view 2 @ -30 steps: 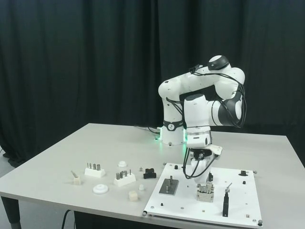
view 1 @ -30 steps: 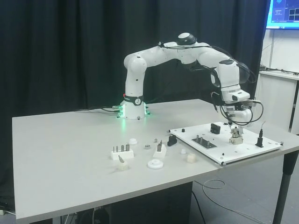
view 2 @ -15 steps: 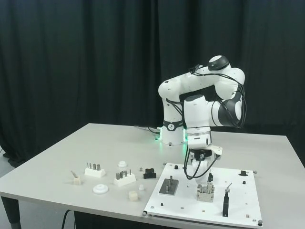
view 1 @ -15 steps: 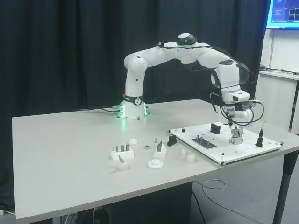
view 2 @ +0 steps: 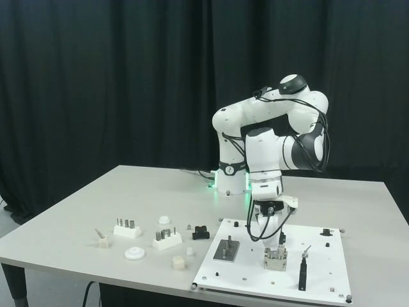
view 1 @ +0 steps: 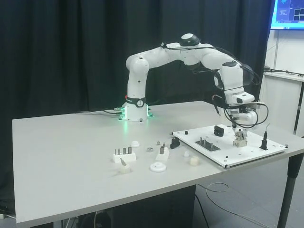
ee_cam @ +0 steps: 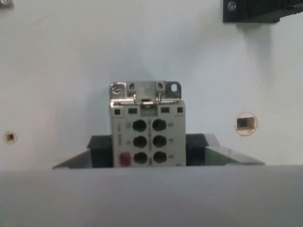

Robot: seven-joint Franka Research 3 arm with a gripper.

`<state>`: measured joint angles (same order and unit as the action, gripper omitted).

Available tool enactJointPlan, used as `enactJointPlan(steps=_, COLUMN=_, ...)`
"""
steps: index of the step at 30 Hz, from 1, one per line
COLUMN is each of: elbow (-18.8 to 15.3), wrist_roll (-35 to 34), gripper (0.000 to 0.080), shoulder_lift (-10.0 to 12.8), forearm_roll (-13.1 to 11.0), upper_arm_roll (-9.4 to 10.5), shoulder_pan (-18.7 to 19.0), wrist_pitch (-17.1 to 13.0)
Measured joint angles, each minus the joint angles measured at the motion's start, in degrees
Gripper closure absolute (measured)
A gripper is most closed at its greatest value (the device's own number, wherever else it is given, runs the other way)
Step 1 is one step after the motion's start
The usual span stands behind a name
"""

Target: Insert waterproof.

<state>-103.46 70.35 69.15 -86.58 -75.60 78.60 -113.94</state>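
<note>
the grey table (view 1: pixel 71 142) carries the white arm (view 1: pixel 180 50) bolted near its back edge, green light at its base, and reaching out over a white board (view 2: pixel 326 268) that lies at the table's front corner. on the bare tabletop beside the board sit loose fixtures: two small white blocks with pins (view 2: pixel 127 228), a white ring (view 2: pixel 134 254) and a few smaller bits, all well apart from the work. on the board stand a black clip (view 1: pixel 219 130), a grey plate with upright pins (view 2: pixel 227 249), a black upright post (view 2: pixel 301 275), and, between these, the waterproof connector (ee_cam: pixel 145 130), a metal-latched housing with six round sockets facing up. the gripper (view 2: pixel 280 236) hangs just above that connector, cables looping off the wrist. whether the claw is clenched, released or holding anything, i cannot tell: in the room views it is too small, and the wrist view shows only dark shapes either side of the connector body behind a pale band. judging from this, the connector looks seated in its base on the board and the insertion is near its end or done. the risk from here is a latch left unclosed, or, if the claw grips the housing while lifting, the part being dragged or tilted out of its seat; a sideways drift could also snag the nearby post.
</note>
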Motion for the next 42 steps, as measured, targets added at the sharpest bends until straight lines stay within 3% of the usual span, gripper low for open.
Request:
enactJointPlan(steps=9, elbow=-0.1, wrist_roll=1.2, gripper=0.0489, shoulder_lift=0.0, forearm_roll=-1.7, upper_arm_roll=0.11, shoulder_pan=-0.7, wrist_pitch=1.1)
enactJointPlan(steps=24, elbow=-0.1, wrist_roll=1.9, gripper=0.0489, shoulder_lift=-0.1, forearm_roll=-2.3, upper_arm_roll=-0.11, shoulder_pan=-1.0, wrist_pitch=3.3)
enactJointPlan(steps=25, elbow=-0.1, wrist_roll=1.9, gripper=0.0319, shoulder_lift=-0.1, forearm_roll=-2.3, upper_arm_roll=-0.16, shoulder_pan=-1.0, wrist_pitch=3.4)
enactJointPlan(steps=33, elbow=0.2, wrist_roll=1.8, gripper=0.0319, shoulder_lift=-0.4, forearm_roll=-2.3, upper_arm_roll=-1.08, shoulder_pan=-0.9, wrist_pitch=5.3)
enactJointPlan(steps=34, elbow=0.2, wrist_roll=1.8, gripper=0.0025, shoulder_lift=-0.5, forearm_roll=-2.3, upper_arm_roll=-1.24, shoulder_pan=-0.8, wrist_pitch=5.6)
enactJointPlan(steps=42, elbow=0.4, wrist_roll=-1.1, gripper=0.0007, shoulder_lift=-0.9, forearm_roll=-1.9, upper_arm_roll=-3.34, shoulder_pan=0.0, wrist_pitch=7.2)
